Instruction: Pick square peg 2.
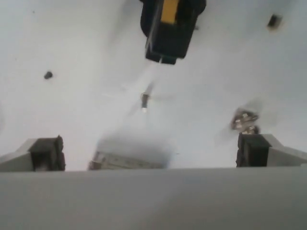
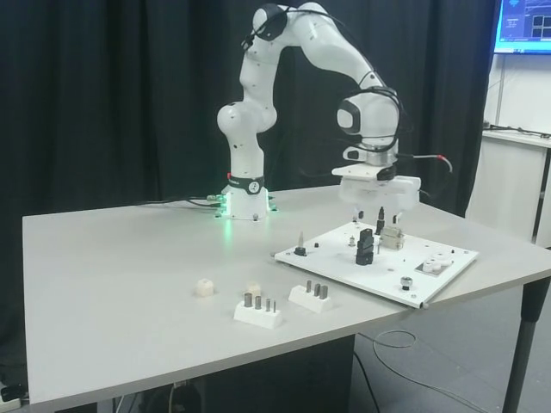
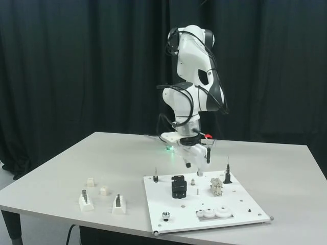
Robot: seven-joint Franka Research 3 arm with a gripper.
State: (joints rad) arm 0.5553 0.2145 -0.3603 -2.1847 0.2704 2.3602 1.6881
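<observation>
The white arm (image 2: 293,52) holds its hand (image 2: 380,214) above the white assembly board (image 2: 379,262), near the board's far side. In the wrist view the two black fingertips (image 1: 47,153) stand wide apart with nothing between them. Below them lie a black block (image 1: 168,31), a small upright pin (image 1: 145,100), a metal bolt (image 1: 244,120) and a ribbed metal connector (image 1: 124,162). No writing or brand mark can be read on any part. Square peg 2 cannot be singled out; the pegs stand in two white holders (image 2: 258,311) (image 2: 312,297) near the front edge of the grey surface (image 2: 120,275), well apart from the hand. Two small white cubes (image 2: 203,287) rest just behind the holders.
</observation>
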